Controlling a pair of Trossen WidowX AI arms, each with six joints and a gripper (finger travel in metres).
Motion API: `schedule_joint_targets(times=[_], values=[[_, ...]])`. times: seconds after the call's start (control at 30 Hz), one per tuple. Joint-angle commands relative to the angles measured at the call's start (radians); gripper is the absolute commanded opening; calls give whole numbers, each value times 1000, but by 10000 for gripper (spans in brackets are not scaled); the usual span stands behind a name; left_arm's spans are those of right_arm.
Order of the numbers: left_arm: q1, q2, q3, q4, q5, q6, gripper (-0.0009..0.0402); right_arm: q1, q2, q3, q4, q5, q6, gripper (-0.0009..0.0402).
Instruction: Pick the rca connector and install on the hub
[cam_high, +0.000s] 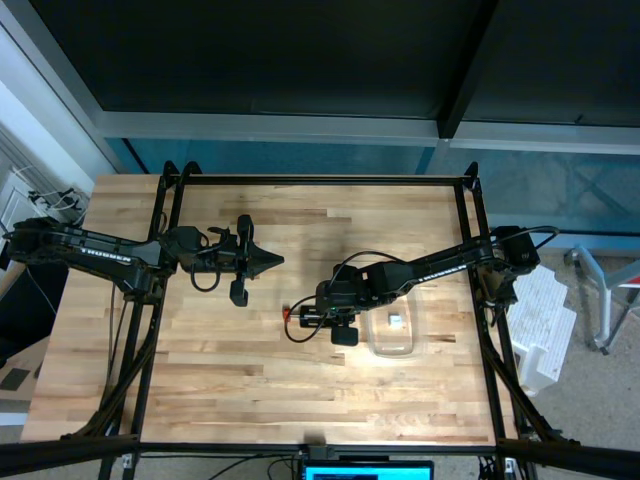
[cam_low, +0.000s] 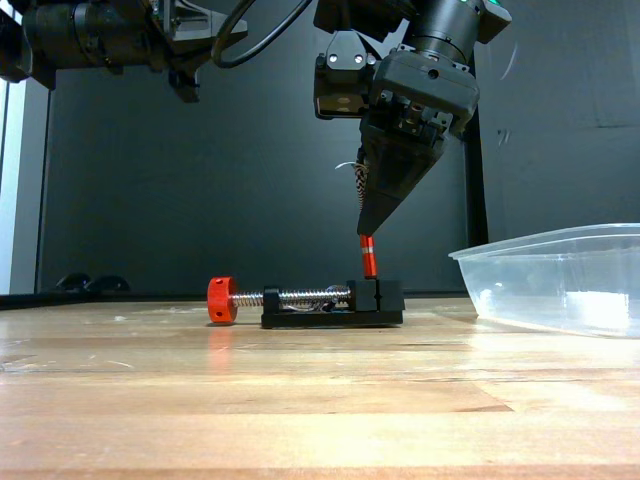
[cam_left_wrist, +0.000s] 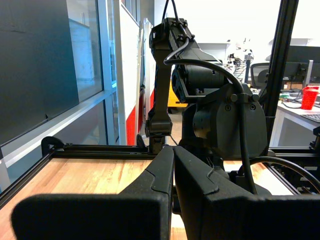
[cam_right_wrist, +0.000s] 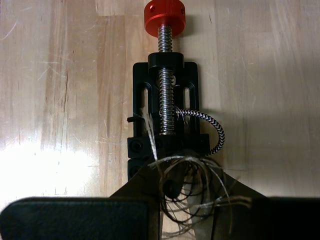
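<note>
Over the table's centre, the right gripper (cam_low: 372, 226) points down, clenched on the rca connector (cam_low: 368, 256), a red plug with a silvery band, held upright. The plug's lower end meets the top of the hub (cam_low: 332, 304) at the end away from the red knob (cam_low: 221, 299). A braided black-and-white cable (cam_right_wrist: 214, 131) loops beside the hub. A clear plastic tray (cam_low: 560, 262) sits near it. The left gripper (cam_high: 268, 260) hovers well apart, fingers pressed together. White lettering on the left arm (cam_high: 100, 255) reads TROSSEN.

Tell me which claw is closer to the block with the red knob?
The right claw: directly above the hub, holding the rca connector against it. The left claw hangs far off to its left.
</note>
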Motion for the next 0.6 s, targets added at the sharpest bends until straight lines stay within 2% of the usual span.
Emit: schedule_joint_targets(times=[0.03, 0.33, 0.6], values=[[0, 0, 0, 0, 0, 0, 0, 0, -4, 3, -5, 0, 1, 46], [0, 0, 0, 0, 0, 0, 0, 0, -15, 47, -50, 8, 2, 105], [0, 0, 0, 0, 0, 0, 0, 1, -65, 44, -99, 8, 5, 162]])
